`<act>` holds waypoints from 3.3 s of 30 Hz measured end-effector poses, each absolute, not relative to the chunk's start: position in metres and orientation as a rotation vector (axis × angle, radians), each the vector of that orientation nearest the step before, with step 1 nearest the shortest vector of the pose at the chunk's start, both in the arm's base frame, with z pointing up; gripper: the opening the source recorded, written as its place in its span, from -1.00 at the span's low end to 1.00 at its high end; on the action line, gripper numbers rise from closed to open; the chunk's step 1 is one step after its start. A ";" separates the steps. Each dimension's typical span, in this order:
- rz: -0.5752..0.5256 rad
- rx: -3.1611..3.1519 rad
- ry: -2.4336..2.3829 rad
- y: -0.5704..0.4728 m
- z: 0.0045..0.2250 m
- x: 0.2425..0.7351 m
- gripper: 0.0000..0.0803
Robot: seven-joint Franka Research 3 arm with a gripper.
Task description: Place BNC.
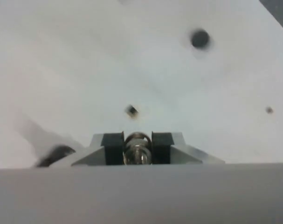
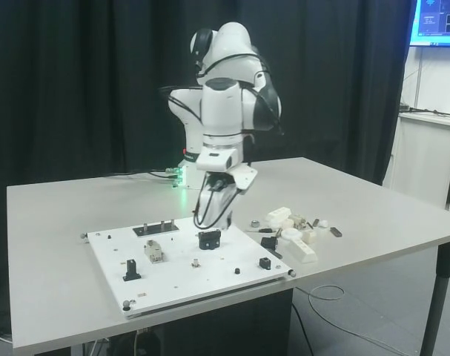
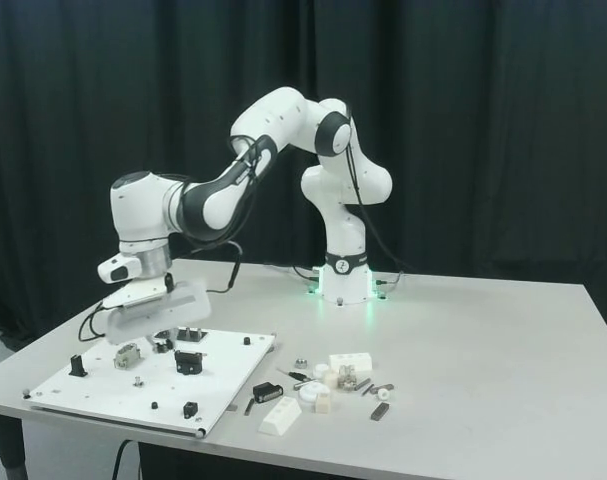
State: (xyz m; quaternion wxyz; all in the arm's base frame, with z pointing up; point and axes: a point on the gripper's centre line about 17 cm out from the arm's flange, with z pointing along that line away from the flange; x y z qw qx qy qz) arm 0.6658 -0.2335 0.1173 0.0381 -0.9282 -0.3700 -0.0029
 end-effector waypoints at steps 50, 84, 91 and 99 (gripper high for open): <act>0.252 -3.064 -0.449 0.079 0.088 0.641 -0.70; 0.048 -3.165 -0.347 0.134 0.037 0.613 -0.70; 0.044 -3.157 -0.340 0.135 0.031 0.611 -0.70; 0.042 -3.146 -0.339 0.139 0.025 0.610 -0.70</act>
